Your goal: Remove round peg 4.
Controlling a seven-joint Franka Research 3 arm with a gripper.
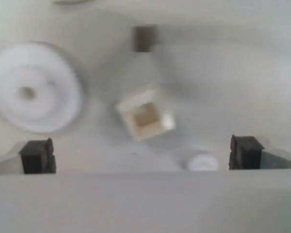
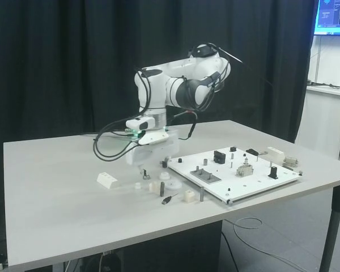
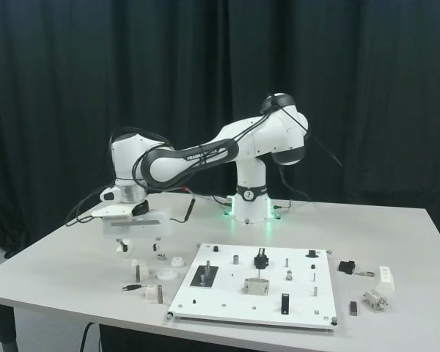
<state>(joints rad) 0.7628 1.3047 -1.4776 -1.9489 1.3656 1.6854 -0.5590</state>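
Your claw (image 1: 140,154) hangs wide open and holds nothing; in the wrist view its two black fingertips (image 1: 37,157) stand far apart at the lower corners. Between them on the tabletop (image 2: 51,170) lie a hollow square block (image 1: 145,118), a large white gear (image 1: 35,87) and a small white round part (image 1: 202,162). In the second room view, the arm (image 3: 205,152) stretches toward the left of the frame, wrist pointing down, left of the white board (image 3: 308,293). You cannot tell which piece is round peg 4.
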